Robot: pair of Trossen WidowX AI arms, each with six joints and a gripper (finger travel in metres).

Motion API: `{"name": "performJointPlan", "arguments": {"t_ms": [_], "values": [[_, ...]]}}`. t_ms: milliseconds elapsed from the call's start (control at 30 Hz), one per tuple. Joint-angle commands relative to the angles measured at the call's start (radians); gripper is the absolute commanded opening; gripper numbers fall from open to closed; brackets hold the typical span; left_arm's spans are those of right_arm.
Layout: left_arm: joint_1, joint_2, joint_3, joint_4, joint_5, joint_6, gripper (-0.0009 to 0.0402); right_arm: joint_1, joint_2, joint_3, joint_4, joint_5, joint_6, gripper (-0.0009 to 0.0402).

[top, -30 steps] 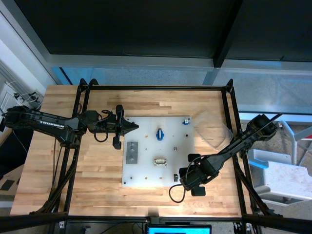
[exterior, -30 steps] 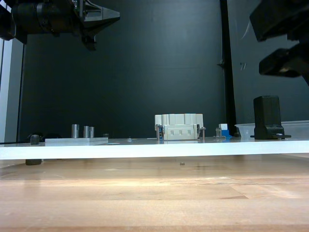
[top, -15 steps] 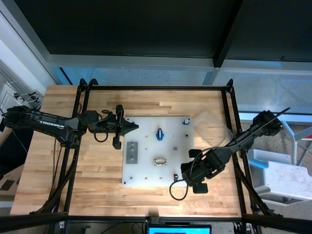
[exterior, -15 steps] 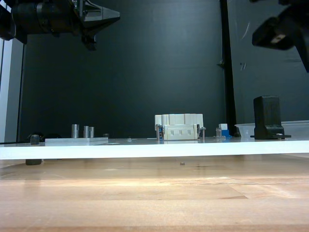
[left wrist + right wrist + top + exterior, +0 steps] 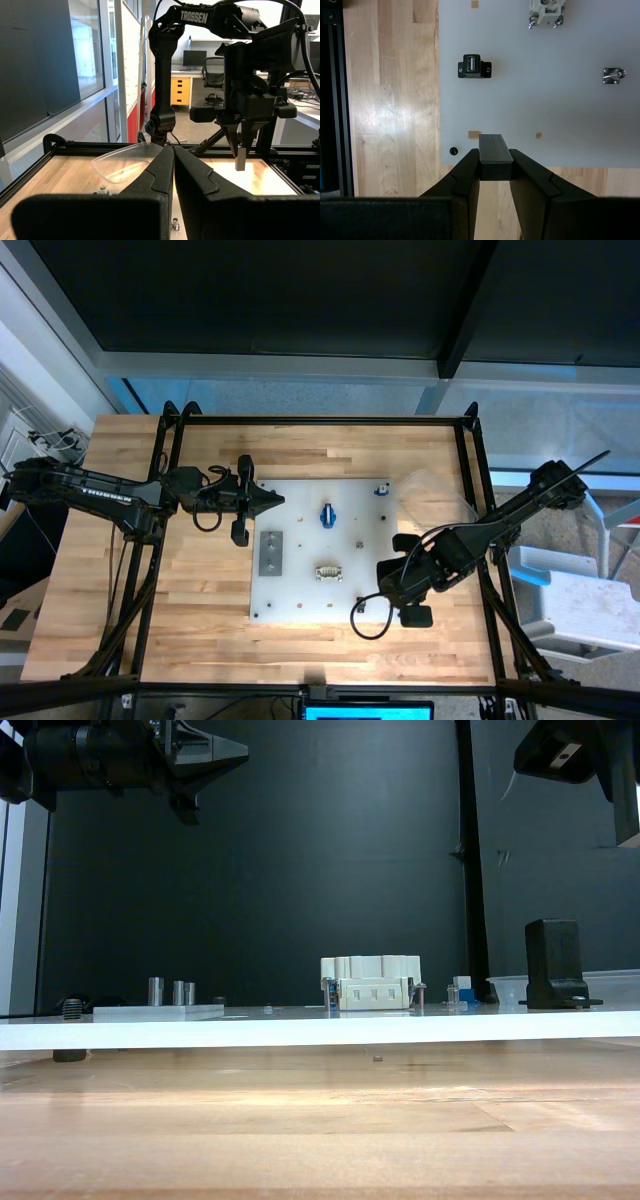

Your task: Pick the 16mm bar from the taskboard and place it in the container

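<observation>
As things stand: the 16mm bar (image 5: 240,163) is off the board and in your right hand (image 5: 494,155), so the coming move turns on where the container (image 5: 436,502) lies from that hand.
Table (image 5: 200,630): wooden, with one of your arms reaching in from each side edge.
Taskboard (image 5: 300,592): white plate lying flat on the table's middle.
Container: clear tub on the table just off the taskboard's far right corner, set askew to it.
Right hand: clenched on the bar, hovering high over the taskboard's right edge, towards its near corner.
Left hand (image 5: 272,500): clenched on nothing, high over the far left corner, well apart from the container.
Bar: dark, with its long axis upright and its lower end hanging below the fingers.
Direction: from your right hand the container lies away from the near edge and a little outward, along the board's right edge. The right arm is much the nearer.
In the way: a black socket block (image 5: 474,66) sits near the hand, and a small blue fitting (image 5: 382,487) sits at the far right corner. Both are low, so I judge the path open. The bar's lower end must clear the tub's wall.
</observation>
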State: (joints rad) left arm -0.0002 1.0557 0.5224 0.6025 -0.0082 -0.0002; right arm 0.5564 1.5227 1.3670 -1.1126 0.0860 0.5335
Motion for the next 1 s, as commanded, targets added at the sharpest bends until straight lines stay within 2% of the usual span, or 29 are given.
{"name": "performJointPlan", "arguments": {"t_ms": [33, 433, 700, 1000], "values": [[0.0, 0.0, 0.0, 0.0, 0.0, 0.0, 0.0, -0.01, -0.003, -0.002, 0.002, 0.0, 0.001, 0.0027], [0.0, 0.0, 0.0, 0.0, 0.0, 0.0, 0.0, -0.158, -0.055, -0.017, -0.042, 0.0, 0.005, 0.0027], [0.0, 0.0, 0.0, 0.0, 0.0, 0.0, 0.0, -0.311, -0.101, -0.024, -0.103, 0.0, 0.003, 0.0028], [0.0, 0.0, 0.0, 0.0, 0.0, 0.0, 0.0, -0.468, -0.183, -0.101, -0.113, 0.0, -0.047, 0.0028]]}}
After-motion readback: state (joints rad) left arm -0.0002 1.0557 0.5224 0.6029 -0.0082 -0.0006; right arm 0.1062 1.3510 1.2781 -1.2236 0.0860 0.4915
